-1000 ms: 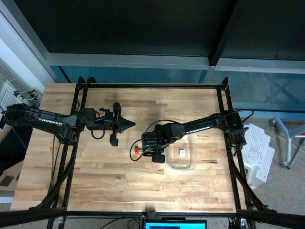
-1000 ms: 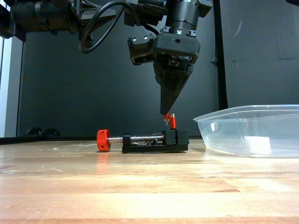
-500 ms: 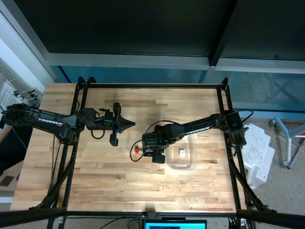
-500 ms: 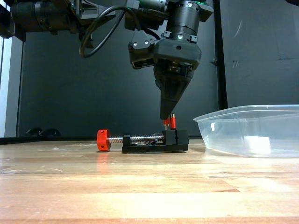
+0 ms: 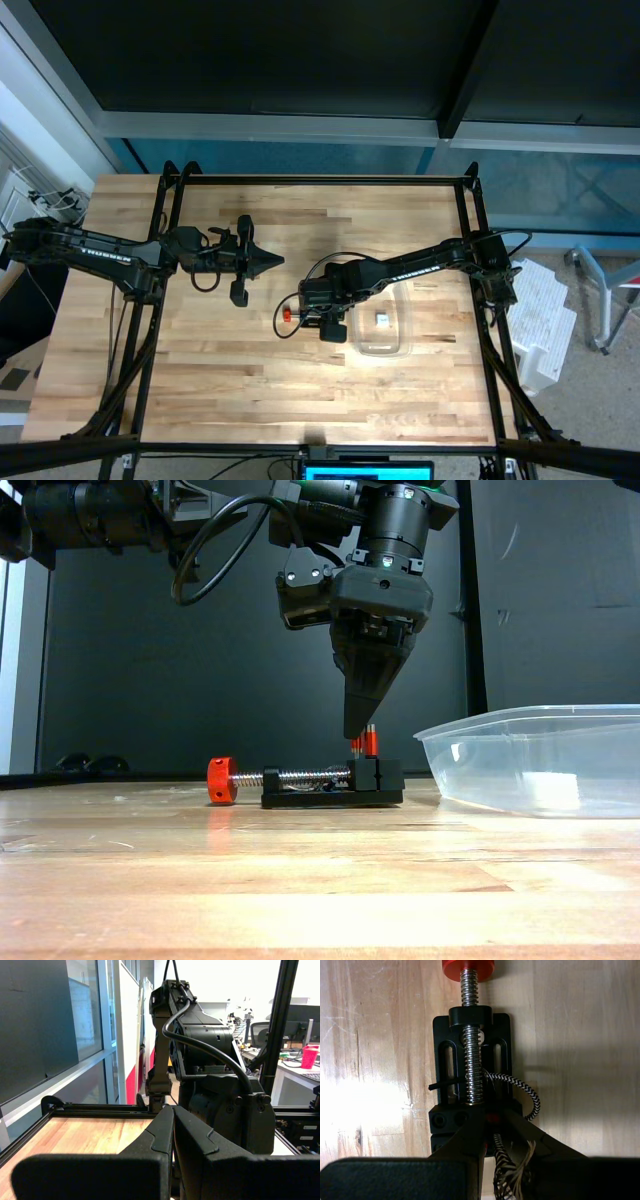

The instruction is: Pick the rca connector and install on the hub

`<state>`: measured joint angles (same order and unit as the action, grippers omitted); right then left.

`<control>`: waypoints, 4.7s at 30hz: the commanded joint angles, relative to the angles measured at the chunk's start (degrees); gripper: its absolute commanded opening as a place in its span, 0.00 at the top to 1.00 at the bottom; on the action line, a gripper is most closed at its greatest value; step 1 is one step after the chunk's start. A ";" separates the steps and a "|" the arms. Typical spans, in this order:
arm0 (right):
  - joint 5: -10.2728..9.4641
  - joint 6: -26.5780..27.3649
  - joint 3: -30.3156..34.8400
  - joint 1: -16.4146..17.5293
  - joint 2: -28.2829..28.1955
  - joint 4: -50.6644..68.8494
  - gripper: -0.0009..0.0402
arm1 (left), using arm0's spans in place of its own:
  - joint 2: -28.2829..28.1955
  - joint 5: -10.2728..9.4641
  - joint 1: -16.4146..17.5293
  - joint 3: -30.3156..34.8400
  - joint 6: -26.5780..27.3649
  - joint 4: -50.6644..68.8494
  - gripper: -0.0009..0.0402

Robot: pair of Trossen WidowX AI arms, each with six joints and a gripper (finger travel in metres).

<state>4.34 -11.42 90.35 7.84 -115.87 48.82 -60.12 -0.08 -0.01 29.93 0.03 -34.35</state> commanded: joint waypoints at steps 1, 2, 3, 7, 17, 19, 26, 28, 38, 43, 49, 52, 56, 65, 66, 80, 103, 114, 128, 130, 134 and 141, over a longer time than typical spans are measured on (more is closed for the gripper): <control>0.13 0.00 -0.59 0.00 -0.09 -0.28 0.98 | 0.00 0.02 0.00 0.02 -0.02 0.00 0.98; 0.13 0.02 -0.70 0.00 -0.09 -0.48 0.98 | 0.00 0.02 0.02 0.02 -0.02 -0.02 0.98; 0.13 0.00 -0.79 0.00 -0.09 -0.55 0.98 | 0.00 0.02 0.00 0.02 -0.02 0.00 0.98; 0.13 0.09 -1.20 0.00 -0.09 -0.72 0.98 | 0.00 0.02 0.00 0.02 -0.02 0.00 0.98; 0.13 0.17 -1.38 0.00 -0.09 -1.62 0.95 | 0.00 0.02 0.00 0.02 0.00 0.00 0.98; 0.15 0.17 -1.38 0.00 -0.09 -1.68 0.91 | 0.00 0.02 0.00 0.02 -0.02 0.00 0.98; 0.17 0.11 -1.38 0.00 -0.07 -1.81 0.79 | 0.00 0.02 0.00 0.02 -0.02 -0.02 0.98; 0.20 0.11 -1.38 0.00 -0.07 -1.81 0.76 | 0.00 0.02 0.00 0.02 0.00 -0.02 0.98; 0.17 0.11 -0.87 0.00 0.07 -1.70 0.66 | 0.00 0.02 0.02 0.02 -0.02 -0.02 0.98; 0.17 0.13 0.92 0.00 0.24 0.24 0.63 | 0.00 0.02 0.00 0.02 -0.02 0.00 0.98; 0.17 0.15 4.35 -0.22 0.61 4.81 0.61 | 0.00 0.02 0.00 0.02 -0.02 0.00 0.98; 0.17 0.13 5.27 -0.24 1.22 6.25 0.61 | 0.00 0.02 0.00 0.02 -0.02 0.00 0.98; 0.17 -0.09 6.38 -0.24 1.90 8.04 0.61 | 0.00 0.02 0.02 0.02 -0.02 0.00 0.98; 0.17 -0.09 7.67 -0.24 1.99 9.44 0.62 | 0.00 0.02 0.00 0.02 -0.02 0.00 0.98; 0.15 -0.09 7.67 -0.24 1.99 9.46 0.62 | 0.00 0.02 0.00 0.02 -0.02 0.00 0.98; 0.17 -0.09 7.65 -0.24 1.97 9.77 0.62 | 0.00 0.02 0.00 0.02 0.00 0.00 0.98; -0.02 -5.29 7.61 -0.22 -1.92 8.85 0.62 | 0.00 0.02 0.00 0.02 -0.02 0.00 0.98; 0.15 -5.73 7.21 -0.26 -3.82 8.31 0.62 | 0.02 0.02 0.00 0.02 -0.02 -0.02 0.98; 0.13 -5.75 7.06 -0.52 -3.82 7.52 0.73 | 0.00 0.02 0.00 0.02 -0.02 0.00 0.98; 0.13 -5.75 6.82 -0.52 -3.82 7.45 0.75 | 0.00 0.02 0.02 0.02 -0.02 0.02 0.98; 0.11 -5.75 6.47 -0.57 -3.82 7.39 0.78 | 0.00 0.02 0.00 0.02 -0.02 0.02 0.98; 0.07 -5.66 6.45 -0.63 -3.80 7.15 0.86 | 0.00 0.02 0.02 0.02 -0.02 0.02 0.98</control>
<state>4.27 -17.15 96.84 7.22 -119.66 55.81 -60.12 -0.08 -0.01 29.95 0.03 -34.33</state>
